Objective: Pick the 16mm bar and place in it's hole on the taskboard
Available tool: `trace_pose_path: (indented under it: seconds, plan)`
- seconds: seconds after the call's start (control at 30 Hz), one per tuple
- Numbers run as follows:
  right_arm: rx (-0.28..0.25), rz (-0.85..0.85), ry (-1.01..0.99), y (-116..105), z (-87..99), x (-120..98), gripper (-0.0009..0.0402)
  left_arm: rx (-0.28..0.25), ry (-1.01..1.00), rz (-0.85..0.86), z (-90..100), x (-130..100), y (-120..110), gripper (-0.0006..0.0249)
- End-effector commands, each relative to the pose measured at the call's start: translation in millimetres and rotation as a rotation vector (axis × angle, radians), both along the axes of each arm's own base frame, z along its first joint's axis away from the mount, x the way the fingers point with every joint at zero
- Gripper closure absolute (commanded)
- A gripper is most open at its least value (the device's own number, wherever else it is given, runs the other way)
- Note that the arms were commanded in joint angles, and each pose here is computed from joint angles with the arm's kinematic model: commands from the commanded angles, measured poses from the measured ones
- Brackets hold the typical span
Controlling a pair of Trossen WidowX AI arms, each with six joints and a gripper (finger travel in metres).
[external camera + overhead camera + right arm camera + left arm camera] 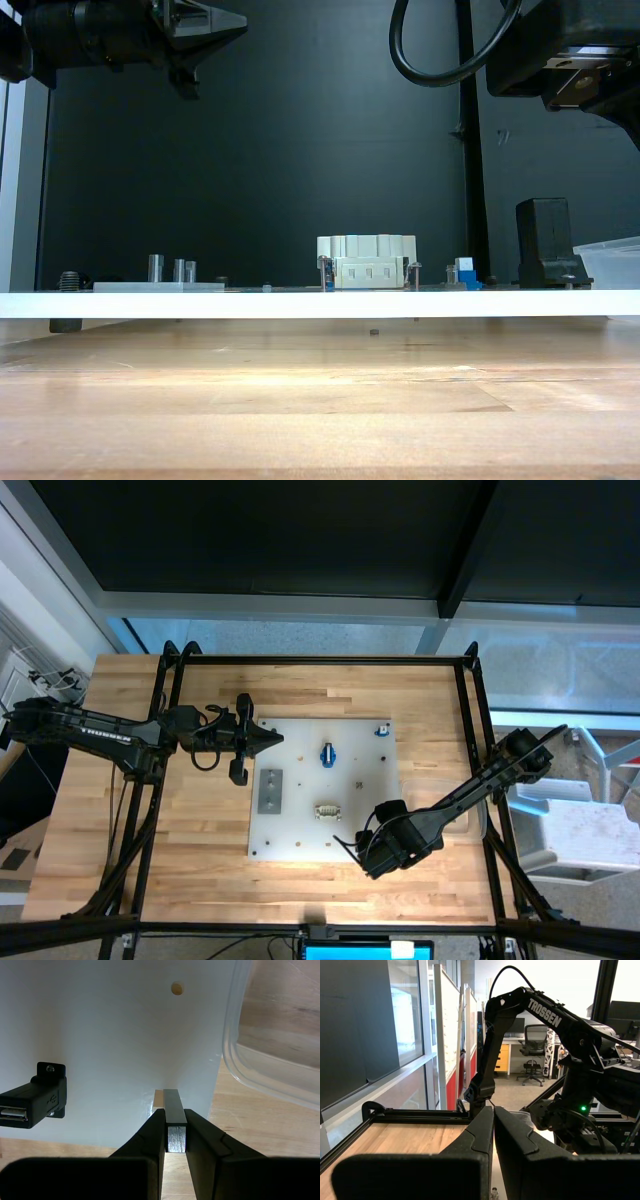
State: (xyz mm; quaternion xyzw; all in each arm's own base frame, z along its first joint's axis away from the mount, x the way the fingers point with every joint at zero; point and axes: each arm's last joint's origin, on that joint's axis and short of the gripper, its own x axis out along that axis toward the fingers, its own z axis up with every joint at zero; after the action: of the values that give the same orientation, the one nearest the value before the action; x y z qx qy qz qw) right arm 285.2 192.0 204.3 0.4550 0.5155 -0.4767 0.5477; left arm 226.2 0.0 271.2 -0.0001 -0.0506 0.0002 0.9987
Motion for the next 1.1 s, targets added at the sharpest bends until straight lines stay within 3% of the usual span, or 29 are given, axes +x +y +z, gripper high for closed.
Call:
trace_pose_path:
  seconds: [0.03, 1.1]
  plan:
    - [0.001, 0.0, -0.002, -0.3, -0.6, 0.3, 0.0393, 0.0, 0.0, 0.0, 0.1, 0.1, 0.1, 0.0243]
    - [0.009, -0.007, -0.012, -2.3, -1.0, 3.0, 0.0393, 0.0, 0.0, 0.0, 0.1, 0.1, 0.0, 0.0243]
